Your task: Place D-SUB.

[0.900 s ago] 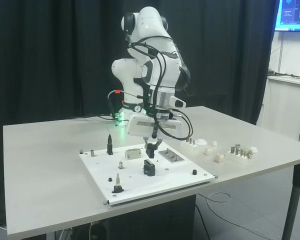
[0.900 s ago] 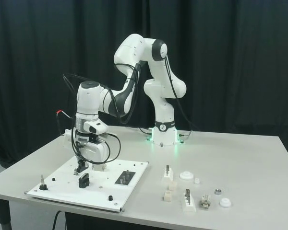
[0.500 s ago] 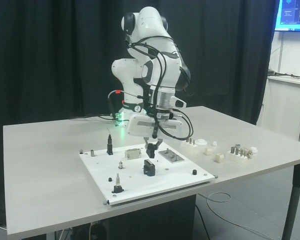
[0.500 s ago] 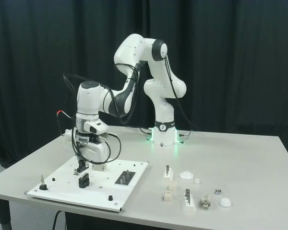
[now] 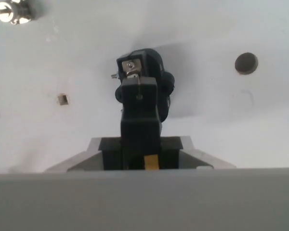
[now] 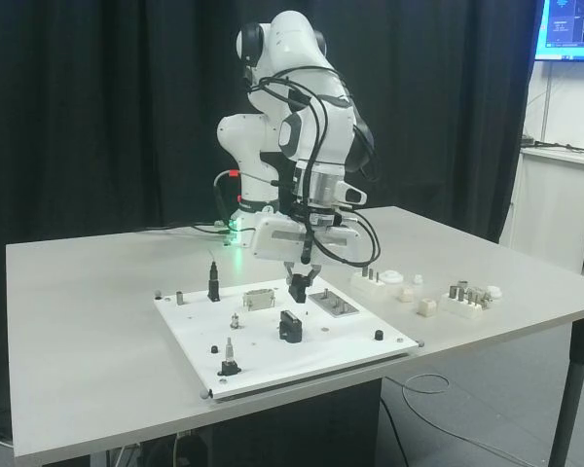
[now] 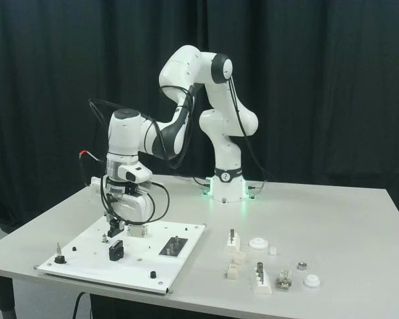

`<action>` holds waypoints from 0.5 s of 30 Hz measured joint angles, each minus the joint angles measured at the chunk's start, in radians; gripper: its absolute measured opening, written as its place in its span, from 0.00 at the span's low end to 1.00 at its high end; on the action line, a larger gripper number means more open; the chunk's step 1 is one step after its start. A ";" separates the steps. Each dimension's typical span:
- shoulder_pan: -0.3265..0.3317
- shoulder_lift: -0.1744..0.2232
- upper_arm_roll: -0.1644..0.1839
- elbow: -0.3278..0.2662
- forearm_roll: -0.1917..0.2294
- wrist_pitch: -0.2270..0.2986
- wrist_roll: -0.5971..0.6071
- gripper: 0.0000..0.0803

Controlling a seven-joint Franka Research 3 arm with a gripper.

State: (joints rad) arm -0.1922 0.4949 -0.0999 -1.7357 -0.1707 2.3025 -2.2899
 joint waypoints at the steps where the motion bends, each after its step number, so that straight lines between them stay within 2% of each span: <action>1: 0.000 -0.002 0.000 0.000 -0.001 -0.002 0.000 0.19; 15: -0.004 -0.010 -0.002 0.022 -0.013 -0.038 0.000 0.19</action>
State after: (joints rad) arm -0.1965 0.4848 -0.1014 -1.7134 -0.1834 2.2646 -2.2899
